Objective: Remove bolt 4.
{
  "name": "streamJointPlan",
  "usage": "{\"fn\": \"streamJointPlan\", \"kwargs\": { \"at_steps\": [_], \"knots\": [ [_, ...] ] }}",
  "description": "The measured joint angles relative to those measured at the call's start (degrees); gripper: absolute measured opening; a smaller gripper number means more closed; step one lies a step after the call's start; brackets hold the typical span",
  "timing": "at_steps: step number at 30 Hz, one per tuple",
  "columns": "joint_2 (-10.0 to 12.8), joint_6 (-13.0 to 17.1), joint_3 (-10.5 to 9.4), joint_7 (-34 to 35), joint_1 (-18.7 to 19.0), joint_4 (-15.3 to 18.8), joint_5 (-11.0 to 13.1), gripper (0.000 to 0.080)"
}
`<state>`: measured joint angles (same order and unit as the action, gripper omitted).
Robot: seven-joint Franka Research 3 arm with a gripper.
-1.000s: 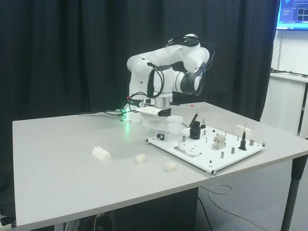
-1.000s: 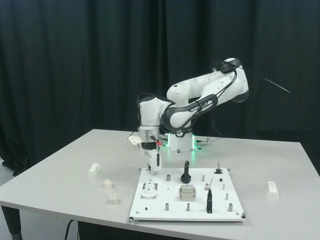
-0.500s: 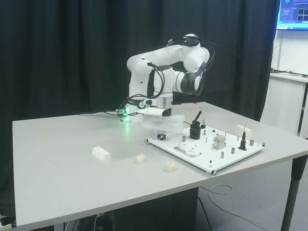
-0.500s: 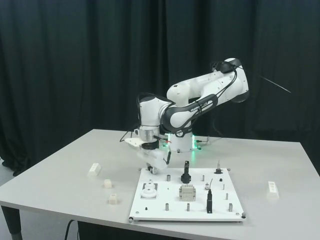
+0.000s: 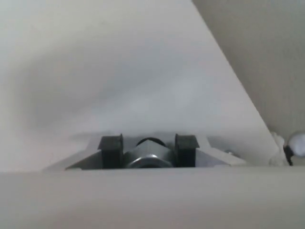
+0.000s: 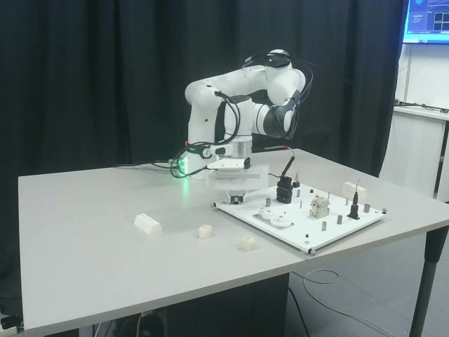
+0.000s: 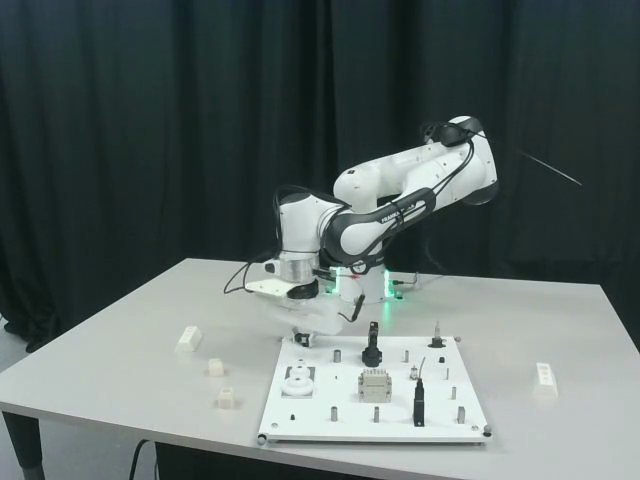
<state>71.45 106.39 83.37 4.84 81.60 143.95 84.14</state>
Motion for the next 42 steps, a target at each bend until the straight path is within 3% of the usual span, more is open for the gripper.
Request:
{"fn": "streamJointPlan", "kwargs": {
  "at_steps": [8,42],
  "knots": [
    [0.0,-0.4,0.09,-14.7,0.0,-0.1,0.0,0.023],
    [0.0,-0.7,0.88,-54.5,0.2,-0.8,-1.6,0.023]
  ]
}}
